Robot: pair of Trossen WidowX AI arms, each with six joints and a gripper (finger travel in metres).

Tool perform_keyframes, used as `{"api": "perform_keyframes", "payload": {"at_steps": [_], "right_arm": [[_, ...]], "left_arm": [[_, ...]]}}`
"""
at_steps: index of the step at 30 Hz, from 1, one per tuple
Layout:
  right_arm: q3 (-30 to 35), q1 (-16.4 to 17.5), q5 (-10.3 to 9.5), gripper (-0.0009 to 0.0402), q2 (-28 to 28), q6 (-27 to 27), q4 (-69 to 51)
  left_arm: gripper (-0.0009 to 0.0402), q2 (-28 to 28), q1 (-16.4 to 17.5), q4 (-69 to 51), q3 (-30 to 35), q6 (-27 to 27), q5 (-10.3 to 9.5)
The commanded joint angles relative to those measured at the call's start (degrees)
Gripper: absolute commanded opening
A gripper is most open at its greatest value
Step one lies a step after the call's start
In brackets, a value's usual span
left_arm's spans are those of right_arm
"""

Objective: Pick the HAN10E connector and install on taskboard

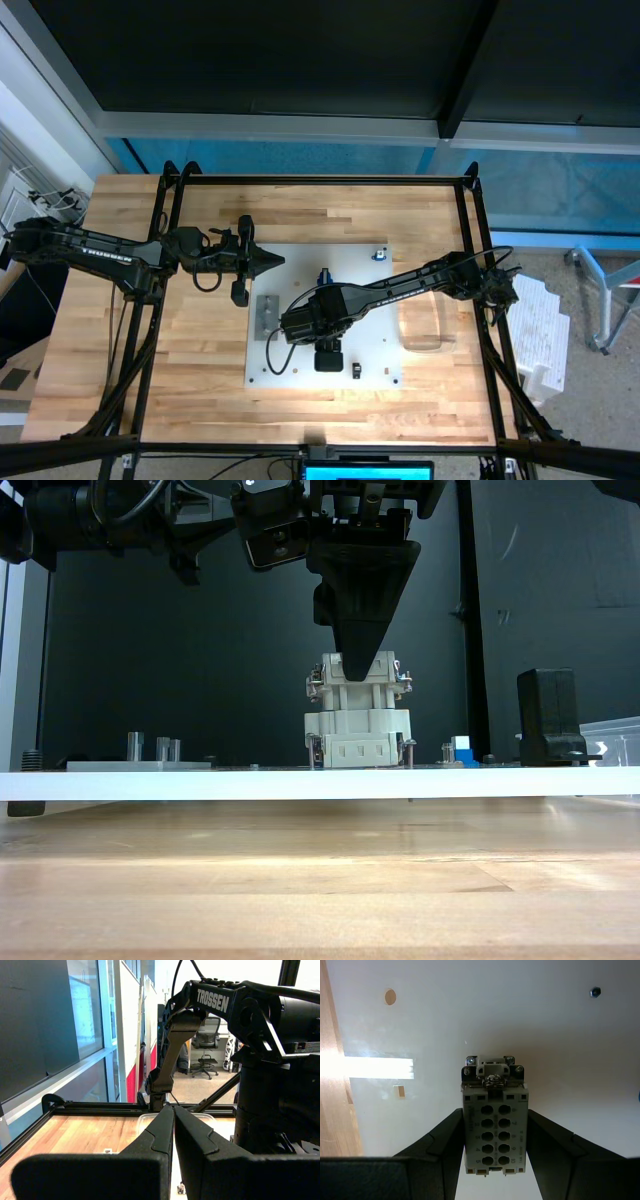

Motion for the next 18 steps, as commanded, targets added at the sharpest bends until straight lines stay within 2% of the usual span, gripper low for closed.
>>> {"api": "perform_keyframes", "payload": {"at_steps": [1,18], "right_arm": [[-0.09,0.02,0.44,0.0028,0.07,0.0,0.42],[-2.67,0.07,0.57,0.0028,0.07,0.02,3.8]], "left_arm": [[0.0001,0.02,0.0,0.02,0.0,0.02,0.0],[0.0001,0.02,0.0,0.02,0.0,0.02,0.0]]}}
